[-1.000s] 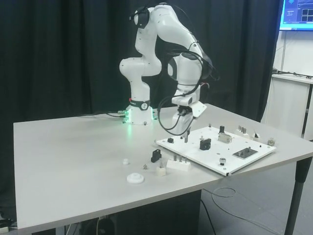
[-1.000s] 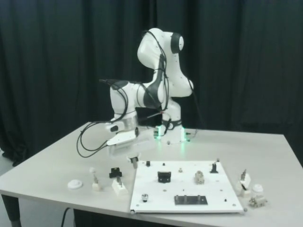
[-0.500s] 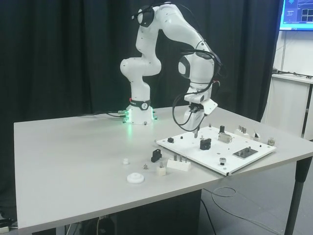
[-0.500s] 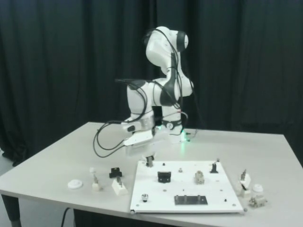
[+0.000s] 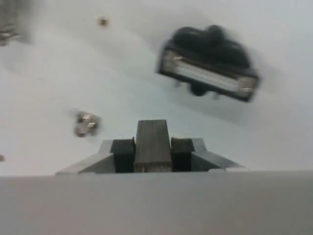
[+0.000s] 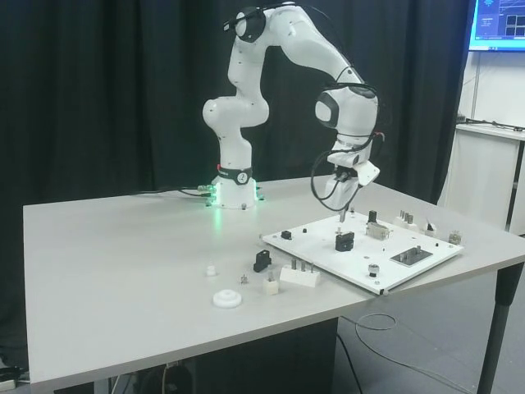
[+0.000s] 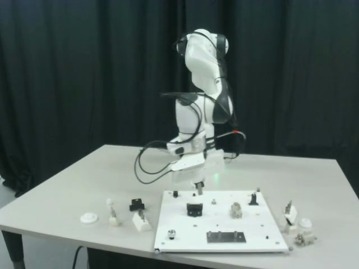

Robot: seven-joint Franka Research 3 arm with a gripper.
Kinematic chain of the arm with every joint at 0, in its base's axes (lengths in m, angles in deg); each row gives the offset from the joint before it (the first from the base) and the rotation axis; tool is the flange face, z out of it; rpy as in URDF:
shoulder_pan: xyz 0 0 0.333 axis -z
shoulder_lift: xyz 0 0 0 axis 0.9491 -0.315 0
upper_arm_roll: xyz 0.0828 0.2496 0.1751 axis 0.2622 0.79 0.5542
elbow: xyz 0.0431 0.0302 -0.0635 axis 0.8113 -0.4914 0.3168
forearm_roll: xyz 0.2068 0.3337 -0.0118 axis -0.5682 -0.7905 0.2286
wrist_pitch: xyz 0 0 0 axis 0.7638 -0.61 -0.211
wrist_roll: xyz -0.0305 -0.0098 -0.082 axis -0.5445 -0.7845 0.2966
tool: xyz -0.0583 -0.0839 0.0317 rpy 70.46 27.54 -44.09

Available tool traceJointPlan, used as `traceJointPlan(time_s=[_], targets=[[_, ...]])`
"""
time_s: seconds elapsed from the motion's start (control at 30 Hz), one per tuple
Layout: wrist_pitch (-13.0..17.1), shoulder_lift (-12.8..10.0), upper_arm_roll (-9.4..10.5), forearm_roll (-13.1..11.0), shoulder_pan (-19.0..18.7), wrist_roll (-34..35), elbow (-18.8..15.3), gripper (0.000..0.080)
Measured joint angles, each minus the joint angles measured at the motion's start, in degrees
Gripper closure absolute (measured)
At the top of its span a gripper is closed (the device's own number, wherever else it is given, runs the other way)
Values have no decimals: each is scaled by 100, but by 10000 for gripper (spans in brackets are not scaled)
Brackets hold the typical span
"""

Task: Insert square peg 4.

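In the wrist view my gripper (image 5: 152, 150) is shut on a grey square peg (image 5: 152, 139), which sticks out past the two black fingertips (image 5: 123, 151). It hangs a little above the white board (image 6: 320, 248) (image 7: 258, 230), over the rear middle part. A black block (image 5: 208, 63) mounted on the board lies just beyond the peg; it also shows in the room views (image 6: 344, 241) (image 7: 194, 209). From the room cameras the gripper (image 6: 342, 215) (image 7: 198, 190) points straight down. No square hole shows in the wrist view.
Beside the board on the grey table lie a white disc (image 6: 226, 299), a black piece (image 6: 262, 261) and a white block with pins (image 6: 299, 275). Small fittings stand along the board's far side (image 6: 406, 218). The board's front corner reaches the table's edge.
The arm has swung from the board's near-left edge to over its rear middle, carrying the peg. The black block has come into the wrist's sight.
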Motion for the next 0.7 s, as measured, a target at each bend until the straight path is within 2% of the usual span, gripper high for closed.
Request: traceJointPlan(time_s=[0.7], targets=[[16,297,31,-1,-955,1421,-515,648]])
